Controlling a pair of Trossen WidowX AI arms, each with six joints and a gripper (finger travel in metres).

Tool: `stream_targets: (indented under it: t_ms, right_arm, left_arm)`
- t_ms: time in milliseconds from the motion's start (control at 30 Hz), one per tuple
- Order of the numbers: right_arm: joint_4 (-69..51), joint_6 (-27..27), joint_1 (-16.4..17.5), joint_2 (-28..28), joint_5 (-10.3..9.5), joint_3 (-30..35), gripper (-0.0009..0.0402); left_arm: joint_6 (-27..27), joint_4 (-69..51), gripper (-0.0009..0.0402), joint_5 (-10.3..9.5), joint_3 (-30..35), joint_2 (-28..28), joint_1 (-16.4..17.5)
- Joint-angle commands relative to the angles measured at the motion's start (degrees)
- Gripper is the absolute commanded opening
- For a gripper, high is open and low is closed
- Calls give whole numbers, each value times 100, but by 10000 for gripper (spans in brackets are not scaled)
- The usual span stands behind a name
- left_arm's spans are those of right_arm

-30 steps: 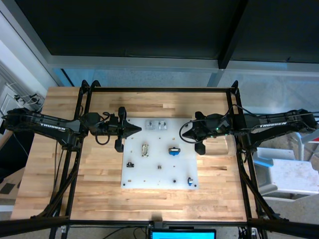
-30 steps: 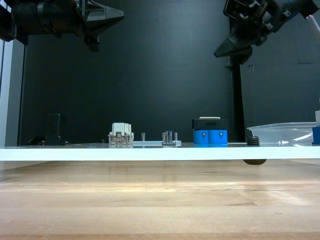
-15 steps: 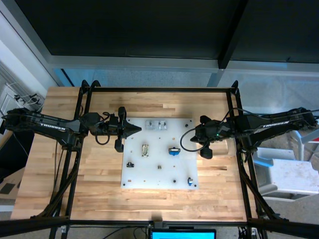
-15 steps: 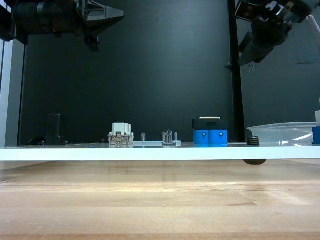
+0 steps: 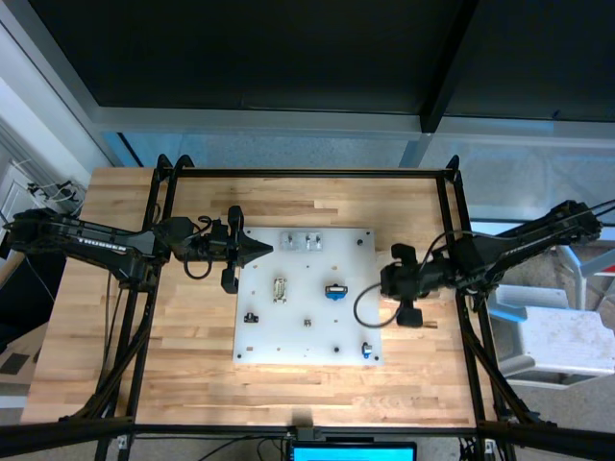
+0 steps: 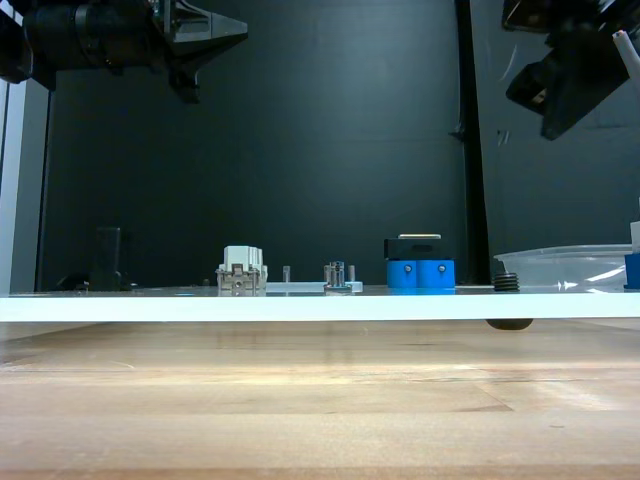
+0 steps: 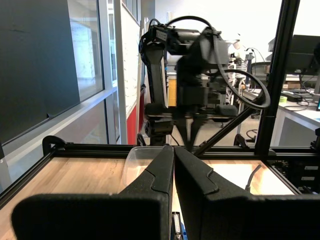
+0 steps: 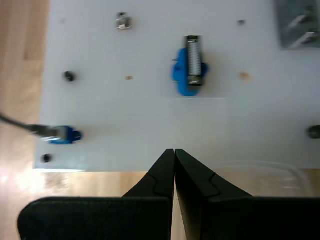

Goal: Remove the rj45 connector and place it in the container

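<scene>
1. High view: since a second ago the right arm has drawn back from the far part of the white board [image 5: 307, 317] toward its near side. The right gripper [image 5: 383, 281] now hangs tipped downward over the board's right edge. The left gripper [image 5: 268, 250] has not shifted and hovers at the board's left far edge. The rj45 connector [image 5: 366, 350] sits on the board by its near right corner, well apart from both grippers.
2. Low view: both grippers are high above the board. The larger blue connector [image 6: 420, 271] and the beige socket [image 6: 242, 271] stand on it, and the container [image 6: 570, 266] lies to the right behind it.
3. Left wrist view: the left fingers [image 7: 161, 167] are pressed together, holding nothing, and the right arm faces them.
4. Right wrist view: the right fingers [image 8: 162, 172] are pressed together and empty, above the line where board and container rim meet. The rj45 connector [image 8: 66, 135] is still seated near the board's corner.
</scene>
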Motion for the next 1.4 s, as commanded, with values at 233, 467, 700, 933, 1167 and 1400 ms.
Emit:
stream_targets:
  t_ms: [233, 467, 700, 933, 1167, 1400]
  right_arm:
    - [-214, 678, 721, 581, 4, 299, 0]
    - [-216, 1010, 1145, 1023, 111, 566, 0]
    - [-225, 1432, 1414, 1331, 232, 645, 32]
    - [-210, 1714, 1665, 1582, 234, 704, 100]
    - [-188, 1755, 1788, 1917, 245, 946, 167]
    - [221, 1836, 1808, 2223, 293, 1016, 198]
  left_arm:
    - [2, 0, 0, 2, 0, 2, 0]
    - [2, -2, 0, 2, 0, 2, 0]
    - [2, -2, 0, 2, 0, 2, 0]
    - [2, 0, 0, 2, 0, 2, 2]
    - [4, 0, 0, 2, 0, 2, 2]
    - [2, 0, 0, 2, 0, 2, 2]
